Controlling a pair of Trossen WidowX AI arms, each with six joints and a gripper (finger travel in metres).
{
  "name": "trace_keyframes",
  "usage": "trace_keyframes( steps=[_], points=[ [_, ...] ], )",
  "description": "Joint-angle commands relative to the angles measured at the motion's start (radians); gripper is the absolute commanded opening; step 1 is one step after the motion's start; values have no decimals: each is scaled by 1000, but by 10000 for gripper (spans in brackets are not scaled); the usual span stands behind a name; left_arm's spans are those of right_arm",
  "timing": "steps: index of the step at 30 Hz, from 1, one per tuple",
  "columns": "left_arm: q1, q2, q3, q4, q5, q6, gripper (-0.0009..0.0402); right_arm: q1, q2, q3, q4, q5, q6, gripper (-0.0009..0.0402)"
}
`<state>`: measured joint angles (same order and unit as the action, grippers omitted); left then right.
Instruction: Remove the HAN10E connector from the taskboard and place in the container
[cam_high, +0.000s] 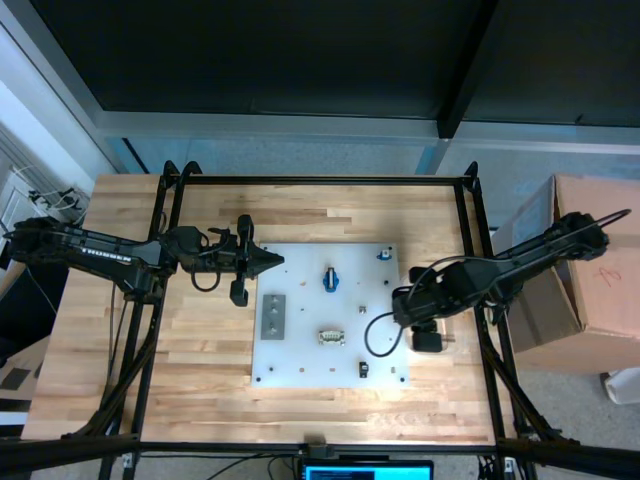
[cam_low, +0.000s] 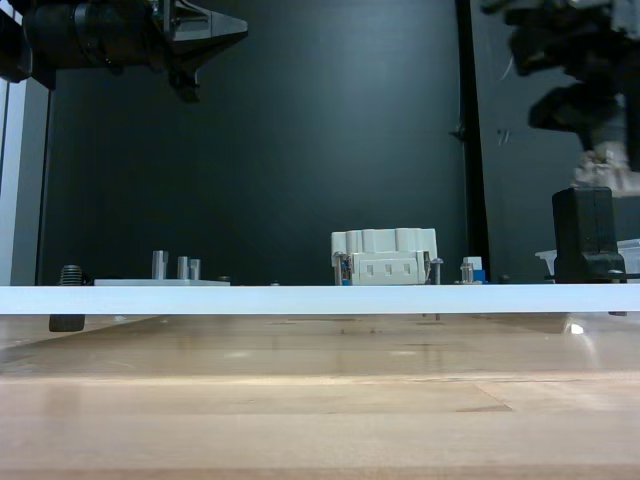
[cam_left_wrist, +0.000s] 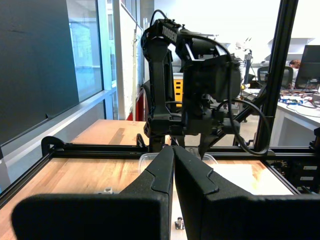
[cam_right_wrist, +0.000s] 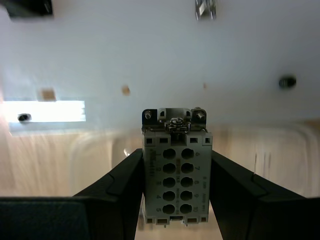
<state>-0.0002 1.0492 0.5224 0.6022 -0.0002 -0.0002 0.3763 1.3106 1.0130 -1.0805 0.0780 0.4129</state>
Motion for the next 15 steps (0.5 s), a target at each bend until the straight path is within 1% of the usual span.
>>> trace_keyframes(
  steps=[1,5,15],
  points=[
    [0,0,0,0,0,0,0,12,-55,-71,5,0,10,41],
    [0,0,0,0,0,0,0,19,-83,-143,36,0,29,41],
    [0,0,0,0,0,0,0,23,-56,-328,237,0,55,41]
  ],
)
